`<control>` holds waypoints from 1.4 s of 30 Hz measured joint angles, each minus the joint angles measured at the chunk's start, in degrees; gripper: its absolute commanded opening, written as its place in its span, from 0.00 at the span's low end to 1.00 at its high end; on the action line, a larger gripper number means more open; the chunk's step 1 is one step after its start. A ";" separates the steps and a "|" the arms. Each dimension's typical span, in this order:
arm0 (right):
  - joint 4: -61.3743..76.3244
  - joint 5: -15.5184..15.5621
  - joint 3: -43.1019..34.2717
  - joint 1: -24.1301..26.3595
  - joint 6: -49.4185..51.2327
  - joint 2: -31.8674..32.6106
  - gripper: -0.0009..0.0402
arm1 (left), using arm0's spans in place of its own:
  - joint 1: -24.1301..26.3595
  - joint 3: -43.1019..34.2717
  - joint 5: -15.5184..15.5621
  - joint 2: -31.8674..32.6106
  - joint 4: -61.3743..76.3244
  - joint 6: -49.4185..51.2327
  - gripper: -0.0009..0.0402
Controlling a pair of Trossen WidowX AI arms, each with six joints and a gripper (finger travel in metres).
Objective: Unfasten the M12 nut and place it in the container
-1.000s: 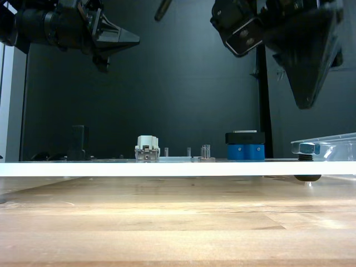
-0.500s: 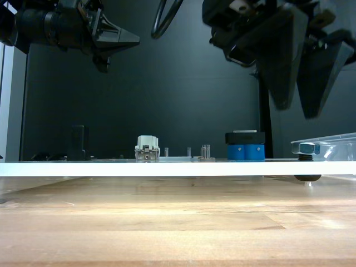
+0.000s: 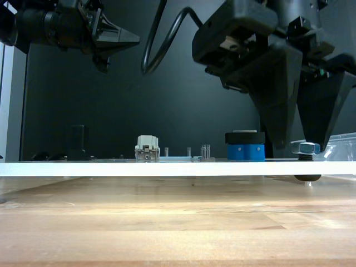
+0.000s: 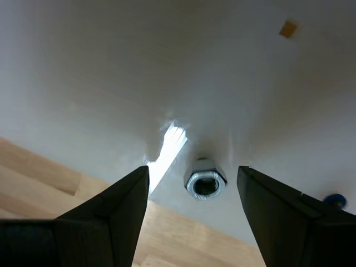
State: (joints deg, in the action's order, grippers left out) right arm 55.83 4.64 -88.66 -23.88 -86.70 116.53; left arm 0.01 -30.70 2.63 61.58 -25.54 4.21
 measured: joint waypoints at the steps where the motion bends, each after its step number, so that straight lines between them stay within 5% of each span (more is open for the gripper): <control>1: -0.07 0.00 0.02 0.00 0.00 0.11 0.50 | 0.00 0.00 -0.02 0.00 -0.02 0.00 0.02; 21: 0.94 -0.04 0.07 0.07 0.61 0.22 0.15 | 0.00 0.00 0.00 0.00 -0.04 -0.02 0.02; 42: 0.70 -0.33 0.07 0.00 0.87 0.20 0.12 | 0.00 0.00 0.00 0.00 -0.02 -0.02 0.02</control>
State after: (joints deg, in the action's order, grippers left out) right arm 56.53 4.32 -88.60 -23.88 -85.82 116.73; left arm 0.01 -30.70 2.63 61.58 -25.56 4.19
